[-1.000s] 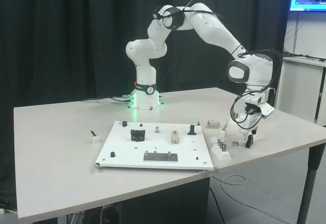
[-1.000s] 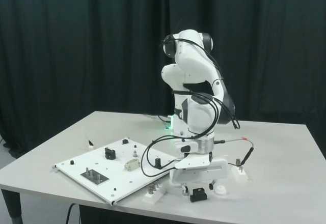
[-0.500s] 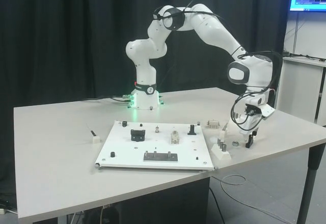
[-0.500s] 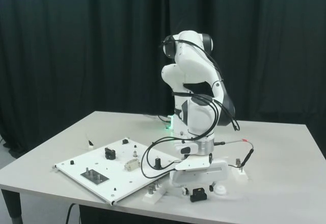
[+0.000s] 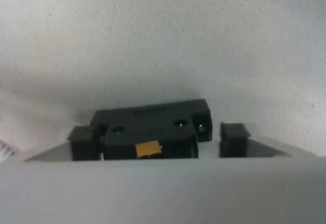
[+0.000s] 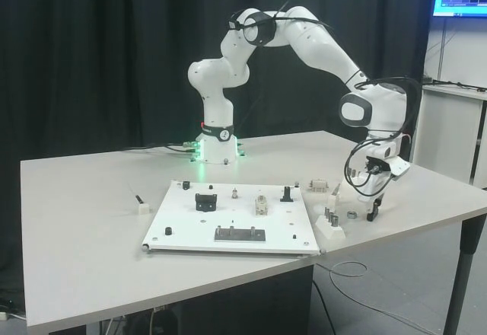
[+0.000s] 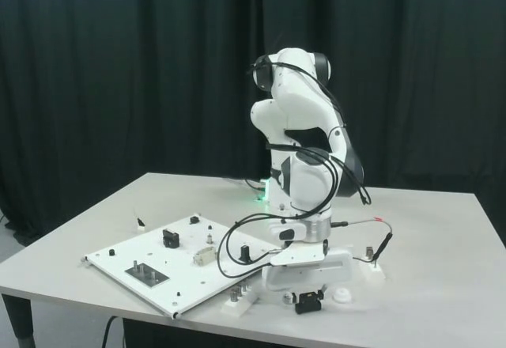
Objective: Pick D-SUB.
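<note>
A white robot arm reaches down to the near right part of a grey worktop (image 6: 91, 198). Its hand (image 7: 307, 299) hangs just above the surface. Between the two black fingertips (image 5: 84, 142) sits the D-SUB (image 5: 152, 130), a black connector block, with one fingertip against one end and a visible gap at the other in the wrist view. The hand is spread around the part rather than pinching it, as far as that view shows. In the second room view the connector appears at or just off the worktop, beside a small white ring (image 7: 341, 293). A white assembly board (image 6: 232, 221) lies well apart. This looks like the grasp step. Next, the fingers need to press together squarely on both ends, then lift straight up.
</note>
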